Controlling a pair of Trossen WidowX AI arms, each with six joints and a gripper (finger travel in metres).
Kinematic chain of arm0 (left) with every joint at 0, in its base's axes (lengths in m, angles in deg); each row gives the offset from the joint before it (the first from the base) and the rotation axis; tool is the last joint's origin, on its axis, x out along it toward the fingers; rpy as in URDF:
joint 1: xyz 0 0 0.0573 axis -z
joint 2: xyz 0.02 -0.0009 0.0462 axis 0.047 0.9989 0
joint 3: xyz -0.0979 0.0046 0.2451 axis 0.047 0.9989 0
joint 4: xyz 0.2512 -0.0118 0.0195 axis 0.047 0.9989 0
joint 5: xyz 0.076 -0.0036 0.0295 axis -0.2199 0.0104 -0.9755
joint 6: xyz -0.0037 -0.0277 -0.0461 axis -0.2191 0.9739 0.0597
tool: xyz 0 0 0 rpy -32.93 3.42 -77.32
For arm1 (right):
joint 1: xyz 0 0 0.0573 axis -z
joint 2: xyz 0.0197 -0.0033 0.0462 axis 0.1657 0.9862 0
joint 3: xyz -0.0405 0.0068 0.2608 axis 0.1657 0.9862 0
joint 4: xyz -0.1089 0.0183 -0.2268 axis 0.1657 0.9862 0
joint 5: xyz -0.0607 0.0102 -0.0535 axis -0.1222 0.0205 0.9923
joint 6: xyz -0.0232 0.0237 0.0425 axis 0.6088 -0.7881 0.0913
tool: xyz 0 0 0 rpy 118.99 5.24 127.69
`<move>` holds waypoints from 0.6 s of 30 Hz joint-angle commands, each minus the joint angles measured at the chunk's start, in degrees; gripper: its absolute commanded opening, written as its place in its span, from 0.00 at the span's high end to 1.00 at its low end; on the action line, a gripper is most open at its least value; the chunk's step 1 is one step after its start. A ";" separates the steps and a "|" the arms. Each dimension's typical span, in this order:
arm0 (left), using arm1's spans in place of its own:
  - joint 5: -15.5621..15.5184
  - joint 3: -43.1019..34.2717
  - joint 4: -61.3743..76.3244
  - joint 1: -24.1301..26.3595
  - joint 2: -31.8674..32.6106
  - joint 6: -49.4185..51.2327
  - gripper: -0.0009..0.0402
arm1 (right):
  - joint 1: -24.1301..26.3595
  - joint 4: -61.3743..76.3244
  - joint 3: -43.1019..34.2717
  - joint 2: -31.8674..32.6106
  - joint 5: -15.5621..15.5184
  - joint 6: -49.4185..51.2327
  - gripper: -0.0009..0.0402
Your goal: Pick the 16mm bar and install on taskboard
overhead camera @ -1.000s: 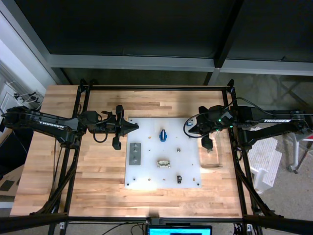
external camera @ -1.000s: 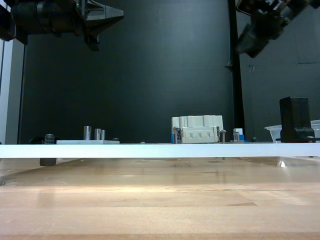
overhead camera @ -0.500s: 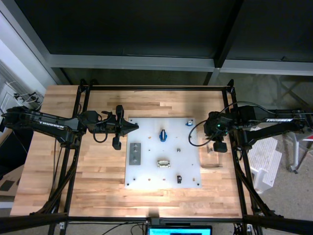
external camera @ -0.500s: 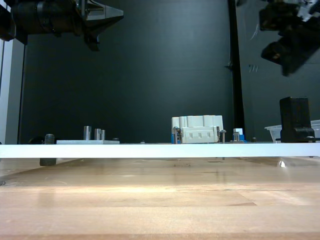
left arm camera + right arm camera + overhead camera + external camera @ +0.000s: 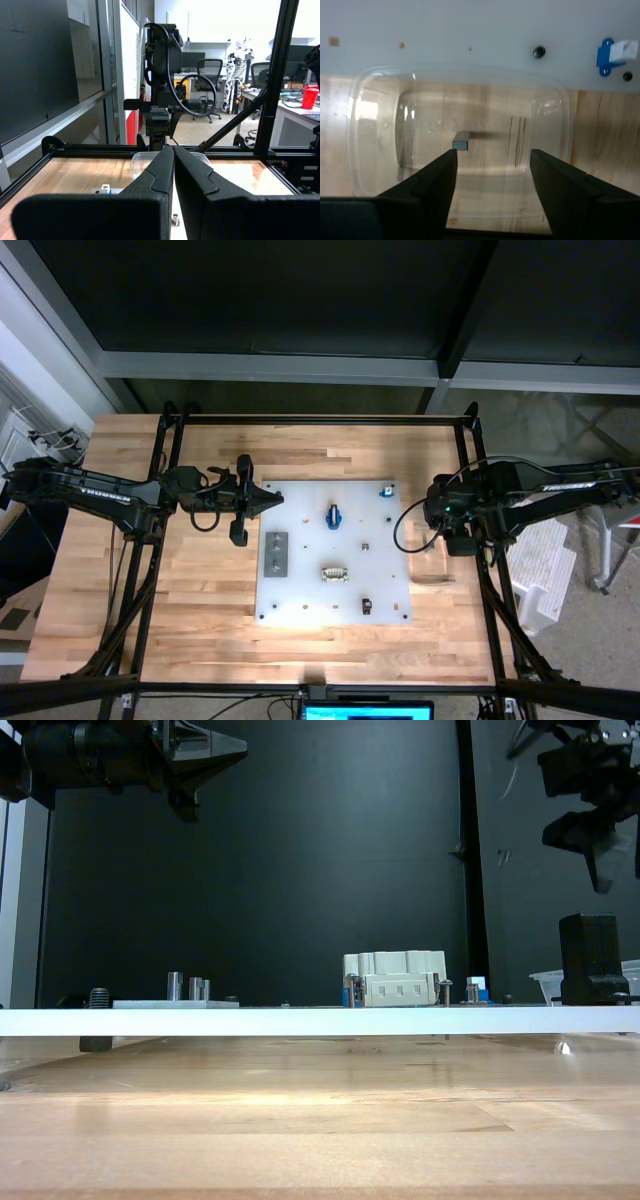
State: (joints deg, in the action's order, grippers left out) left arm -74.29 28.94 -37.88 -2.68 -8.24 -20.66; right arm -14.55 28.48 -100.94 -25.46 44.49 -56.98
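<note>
Jaws apart, high view: right gripper (image 5: pixel 458 540) hangs just right of the white taskboard (image 5: pixel 300 590), left gripper (image 5: pixel 265 498) at its left edge. Left wrist view: jaws together, empty. Right wrist view: small grey 16mm bar (image 5: pixel 460 140) lies free in a clear plastic tray (image 5: pixel 360 100), seemingly lined up for pickup.

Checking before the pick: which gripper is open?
The right gripper, open above the tray where the bar lies free; the left gripper is shut, over the board's far-left corner.
</note>
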 commanded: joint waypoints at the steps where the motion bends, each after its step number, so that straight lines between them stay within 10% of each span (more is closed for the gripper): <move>1: 0.02 -0.02 0.00 -0.02 0.02 0.00 0.98 | -1.57 0.17 0.94 0.83 0.00 -1.95 0.40; 18: 0.00 -0.02 0.00 0.00 0.02 0.00 0.98 | -8.70 -1.09 5.14 2.05 0.07 -7.48 0.36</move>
State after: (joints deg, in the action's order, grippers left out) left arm -74.29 28.92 -37.86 -2.68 -8.24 -20.66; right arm -22.84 27.58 -96.07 -23.56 44.51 -64.45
